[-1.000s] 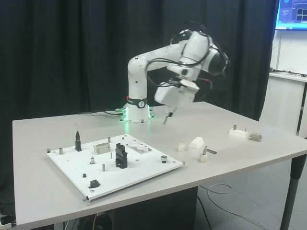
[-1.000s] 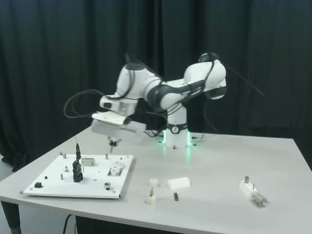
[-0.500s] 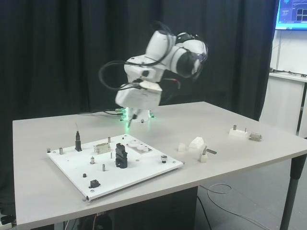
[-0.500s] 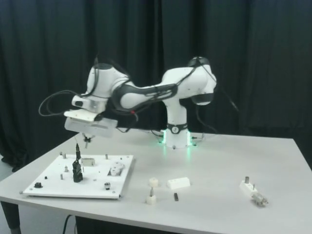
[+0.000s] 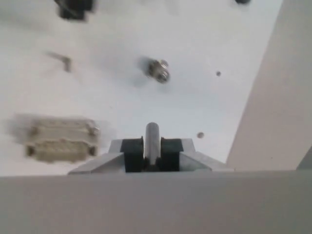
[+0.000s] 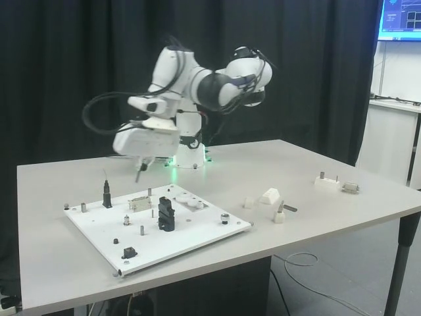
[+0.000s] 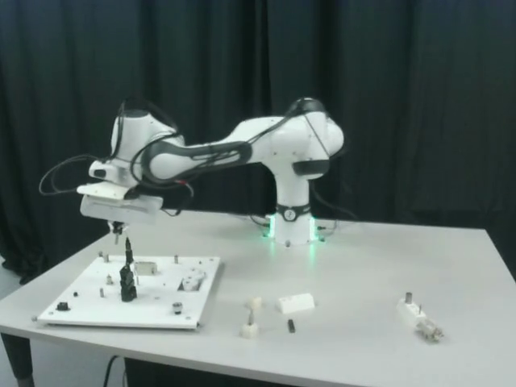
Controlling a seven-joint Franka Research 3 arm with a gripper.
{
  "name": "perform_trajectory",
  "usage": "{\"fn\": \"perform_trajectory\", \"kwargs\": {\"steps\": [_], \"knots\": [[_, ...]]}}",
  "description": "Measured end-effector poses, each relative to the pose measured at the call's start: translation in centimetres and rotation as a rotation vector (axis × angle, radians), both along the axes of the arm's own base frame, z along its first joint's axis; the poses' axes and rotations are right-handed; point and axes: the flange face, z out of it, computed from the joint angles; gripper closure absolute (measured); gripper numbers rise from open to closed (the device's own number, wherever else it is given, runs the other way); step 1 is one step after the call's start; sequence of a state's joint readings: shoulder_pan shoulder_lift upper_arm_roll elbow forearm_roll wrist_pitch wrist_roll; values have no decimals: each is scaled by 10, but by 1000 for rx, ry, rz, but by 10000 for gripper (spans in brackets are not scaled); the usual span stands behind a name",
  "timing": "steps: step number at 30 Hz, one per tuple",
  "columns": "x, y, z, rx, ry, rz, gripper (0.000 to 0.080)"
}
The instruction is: Insert round peg 2.
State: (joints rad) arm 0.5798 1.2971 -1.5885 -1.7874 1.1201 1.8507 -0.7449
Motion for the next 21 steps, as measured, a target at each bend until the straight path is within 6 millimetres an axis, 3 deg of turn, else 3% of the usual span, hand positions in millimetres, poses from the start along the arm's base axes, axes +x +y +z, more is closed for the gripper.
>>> {"fn": "perform_trajectory", "kwargs": {"steps": [10, 21], "knots": [[-31, -63, -25, 52, -6, 24, 735], [-60, -116, -49, 112, -39, 39, 735]]}}
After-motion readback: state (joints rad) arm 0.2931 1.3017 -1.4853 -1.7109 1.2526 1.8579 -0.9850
